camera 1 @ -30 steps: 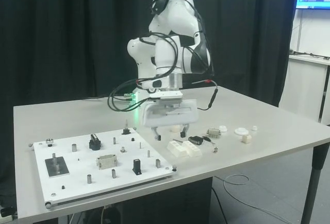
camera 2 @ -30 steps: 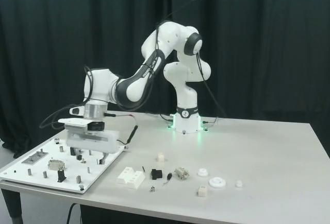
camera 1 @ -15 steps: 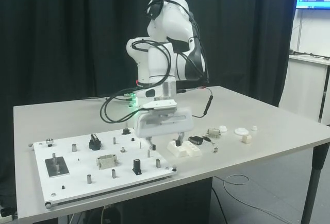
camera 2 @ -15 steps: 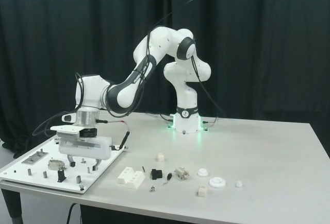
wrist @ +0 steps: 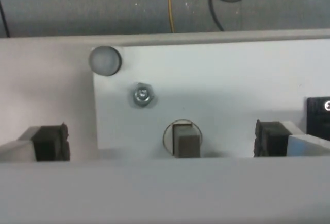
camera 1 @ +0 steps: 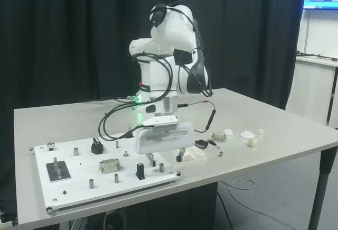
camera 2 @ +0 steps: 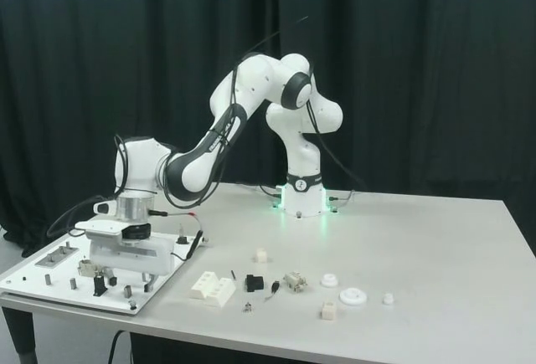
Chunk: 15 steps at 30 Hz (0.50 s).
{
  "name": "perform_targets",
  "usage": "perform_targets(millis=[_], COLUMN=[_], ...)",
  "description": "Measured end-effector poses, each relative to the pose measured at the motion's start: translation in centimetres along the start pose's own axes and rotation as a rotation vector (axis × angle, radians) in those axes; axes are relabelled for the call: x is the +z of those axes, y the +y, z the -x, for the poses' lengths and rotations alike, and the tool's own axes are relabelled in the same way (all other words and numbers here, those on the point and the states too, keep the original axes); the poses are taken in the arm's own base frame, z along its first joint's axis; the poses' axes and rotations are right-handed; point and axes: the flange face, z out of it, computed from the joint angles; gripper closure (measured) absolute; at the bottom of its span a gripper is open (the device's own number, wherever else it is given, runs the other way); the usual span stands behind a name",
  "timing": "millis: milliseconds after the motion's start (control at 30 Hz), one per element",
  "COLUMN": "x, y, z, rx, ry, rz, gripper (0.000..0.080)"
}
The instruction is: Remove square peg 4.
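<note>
The grey table (camera 1: 274, 121) filled the lower half of both room views, and the white arm (camera 2: 226, 130) reached from its base at mid-frame down toward the lower left of the second room view. There the white board (camera 1: 79, 185), studded with pegs and fixtures, lay near the table's front edge. The gripper (camera 1: 165, 158) hung low over the board's right-hand corner in the first room view, its two fingers spread wide. In the wrist view the black pads (wrist: 271, 137) stood at the far left and right of the frame, well apart from the square peg (wrist: 185, 142), which sat upright in its round socket at lower centre. A bolt head (wrist: 142, 95) and a grey corner foot (wrist: 105, 61) lay above and to the left of the peg. The peg appeared roughly midway between the fingers, so the approach looked aligned. To do the step well, the gripper should probably descend straight, close squarely on two flat faces of the peg, and then lift vertically so the peg does not jam in its socket
</note>
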Motion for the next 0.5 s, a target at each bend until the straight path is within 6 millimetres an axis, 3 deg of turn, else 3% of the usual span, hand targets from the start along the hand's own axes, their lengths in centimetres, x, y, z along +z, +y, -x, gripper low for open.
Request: perform_targets(millis=[500], x=[0.7], y=[0.9], z=[-1.2], rx=[0.006], ry=[-0.047], rz=[-0.006], gripper=[0.0003])
